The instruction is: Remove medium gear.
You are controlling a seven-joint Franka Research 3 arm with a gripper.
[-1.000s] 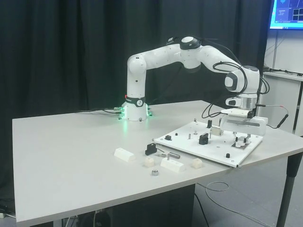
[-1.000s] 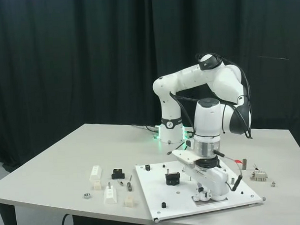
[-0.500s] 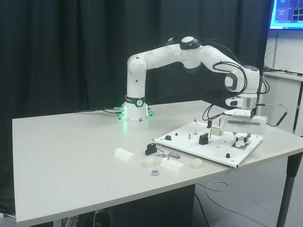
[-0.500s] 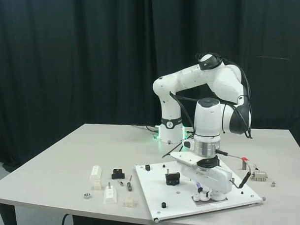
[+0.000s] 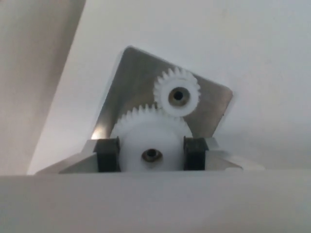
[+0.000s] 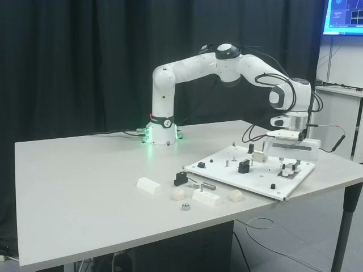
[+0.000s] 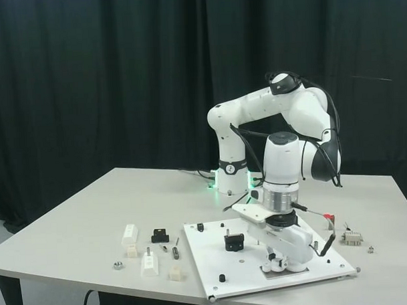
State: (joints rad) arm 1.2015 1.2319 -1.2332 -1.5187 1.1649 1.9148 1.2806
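Note:
In the wrist view a white medium gear (image 5: 151,138) sits between my two black finger pads (image 5: 107,154), which press on its opposite sides. Its teeth meet a smaller white gear (image 5: 177,93), and both are over a grey metal plate (image 5: 129,80). My gripper (image 5: 151,154) is shut on the medium gear. From the room views the gripper (image 6: 291,166) (image 7: 279,259) points straight down at the gear plate, near the far right corner of the white board (image 6: 224,170) (image 7: 211,263). The hand hides the gears in both room views.
On the board stand a black block (image 6: 244,166) (image 7: 233,242) and several small pegs. Left of the board lie white blocks (image 6: 148,184) (image 6: 207,198), a black piece (image 6: 180,178) and a nut (image 6: 185,207). A small connector (image 7: 351,237) lies right of the board.
The hand has turned about its vertical axis above the gear plate, and its cable has swung with it. The hand stays over the same spot on the board.

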